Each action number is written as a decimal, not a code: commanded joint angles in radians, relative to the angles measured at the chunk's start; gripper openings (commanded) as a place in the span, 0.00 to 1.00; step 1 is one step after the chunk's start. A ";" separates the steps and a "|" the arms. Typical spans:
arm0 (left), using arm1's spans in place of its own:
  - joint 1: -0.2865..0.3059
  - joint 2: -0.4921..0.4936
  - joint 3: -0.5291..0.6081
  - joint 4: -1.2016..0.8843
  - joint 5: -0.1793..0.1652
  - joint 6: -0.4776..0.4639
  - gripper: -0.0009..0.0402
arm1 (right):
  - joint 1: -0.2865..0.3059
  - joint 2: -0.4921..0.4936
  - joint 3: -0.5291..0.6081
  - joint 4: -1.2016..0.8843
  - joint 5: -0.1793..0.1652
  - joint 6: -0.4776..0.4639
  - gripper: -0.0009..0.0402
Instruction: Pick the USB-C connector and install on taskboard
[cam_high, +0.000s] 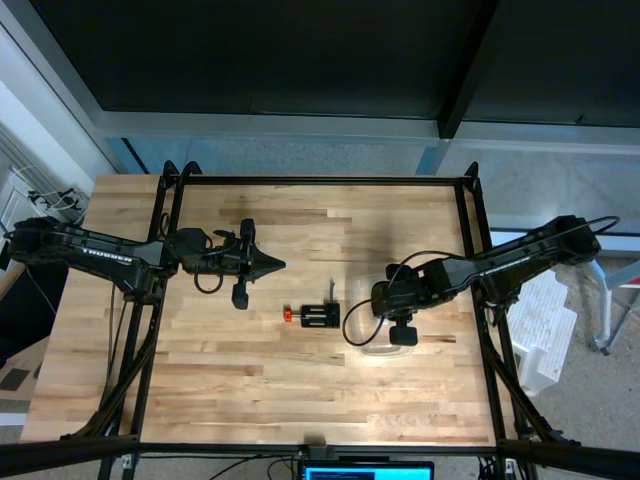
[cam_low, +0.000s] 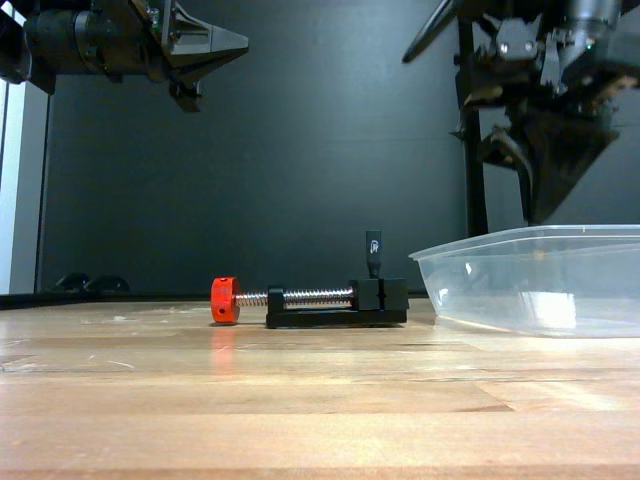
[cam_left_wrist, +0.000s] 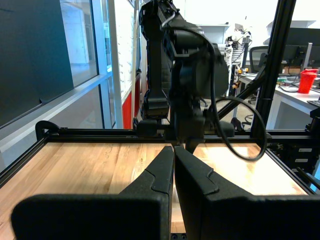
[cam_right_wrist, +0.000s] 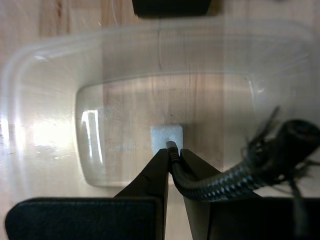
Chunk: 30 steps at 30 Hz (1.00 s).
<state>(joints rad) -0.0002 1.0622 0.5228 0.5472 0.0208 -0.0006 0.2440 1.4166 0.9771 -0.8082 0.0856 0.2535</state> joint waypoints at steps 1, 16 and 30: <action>0.000 0.000 0.000 0.000 0.000 0.000 0.02 | 0.000 -0.025 0.029 -0.045 0.002 0.000 0.02; 0.000 0.000 0.000 0.000 0.000 0.000 0.02 | 0.000 -0.056 0.167 -0.192 0.037 0.002 0.02; 0.000 0.000 0.000 0.000 0.000 0.000 0.02 | 0.000 -0.038 0.171 -0.182 0.057 -0.007 0.02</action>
<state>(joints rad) -0.0002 1.0622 0.5228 0.5472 0.0204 -0.0006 0.2440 1.3720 1.1484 -0.9989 0.1402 0.2459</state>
